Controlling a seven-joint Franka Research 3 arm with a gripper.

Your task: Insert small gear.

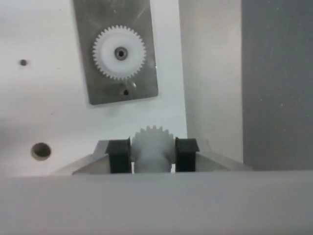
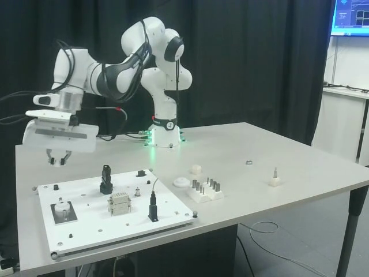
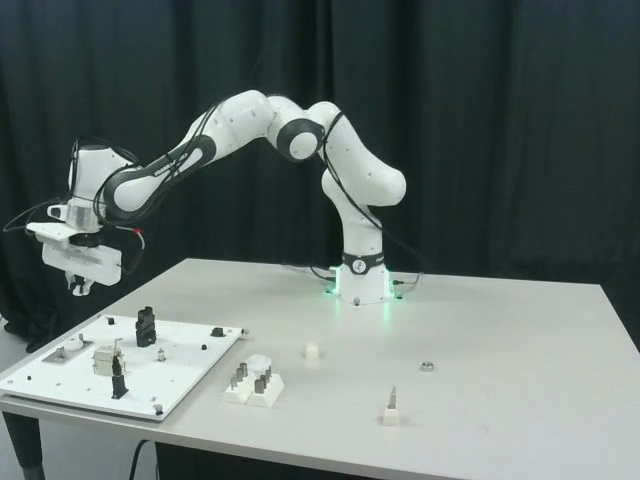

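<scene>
In the wrist view, the small gear (image 1: 152, 139) is seen clamped between the two black fingertips of the gripper (image 1: 152, 155), well clear of the white board (image 1: 44, 88); on the grey metal plate (image 1: 120, 83) a large white gear (image 1: 119, 53) is already seated, and just beside it a small empty hole (image 1: 126, 92) is visible, judged to be where the held gear belongs. In the first room view, the gripper (image 2: 57, 158) is shown raised above the far edge of the white board (image 2: 173, 208), with the metal plate (image 2: 62, 212) near the board's corner, so the gear is best carried over the plate before it is lowered. In the second room view, the gripper (image 3: 78, 285) is likewise held high above the board (image 3: 190, 375); a straight, slow descent is advised, with the teeth meshed gently against the large gear
</scene>
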